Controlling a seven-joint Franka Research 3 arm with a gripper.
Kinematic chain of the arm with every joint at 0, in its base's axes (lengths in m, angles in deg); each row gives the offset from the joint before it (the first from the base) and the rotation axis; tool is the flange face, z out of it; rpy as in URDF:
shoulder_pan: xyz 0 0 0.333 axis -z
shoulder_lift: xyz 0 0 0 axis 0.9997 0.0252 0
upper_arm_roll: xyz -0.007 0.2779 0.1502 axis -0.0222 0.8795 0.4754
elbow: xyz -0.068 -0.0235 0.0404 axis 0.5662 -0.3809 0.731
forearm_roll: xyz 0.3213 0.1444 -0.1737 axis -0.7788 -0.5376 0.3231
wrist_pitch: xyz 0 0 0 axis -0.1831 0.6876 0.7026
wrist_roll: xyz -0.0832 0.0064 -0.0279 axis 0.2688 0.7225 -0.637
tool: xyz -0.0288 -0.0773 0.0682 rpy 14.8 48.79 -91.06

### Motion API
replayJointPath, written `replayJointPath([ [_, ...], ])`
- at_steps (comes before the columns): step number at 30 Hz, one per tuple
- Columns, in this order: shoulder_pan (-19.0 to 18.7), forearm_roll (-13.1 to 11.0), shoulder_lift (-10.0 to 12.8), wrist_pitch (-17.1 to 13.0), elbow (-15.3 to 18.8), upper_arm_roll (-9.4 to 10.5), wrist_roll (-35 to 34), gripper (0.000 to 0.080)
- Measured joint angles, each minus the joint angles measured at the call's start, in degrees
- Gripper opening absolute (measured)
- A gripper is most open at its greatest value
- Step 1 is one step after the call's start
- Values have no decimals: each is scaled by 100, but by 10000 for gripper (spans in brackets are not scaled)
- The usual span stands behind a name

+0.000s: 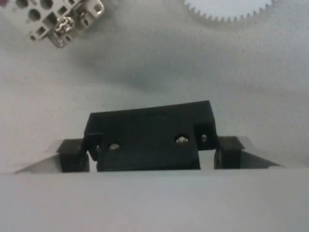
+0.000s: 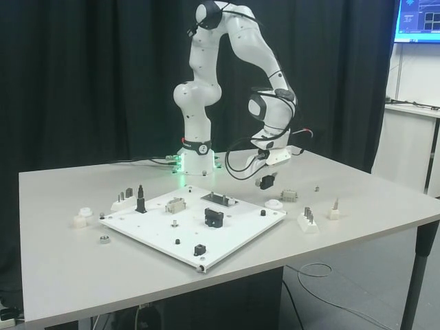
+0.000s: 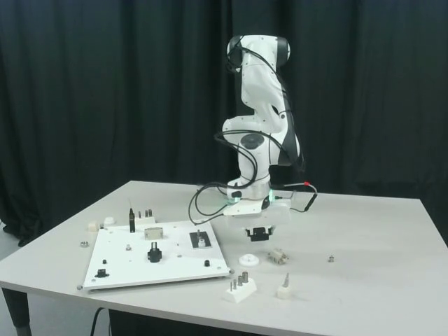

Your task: Insert D-SUB.

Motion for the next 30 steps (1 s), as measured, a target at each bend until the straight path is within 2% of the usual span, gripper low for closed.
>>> replayJointPath([
  [30, 3, 63, -43, 4, -23, -54, -161, 570],
])
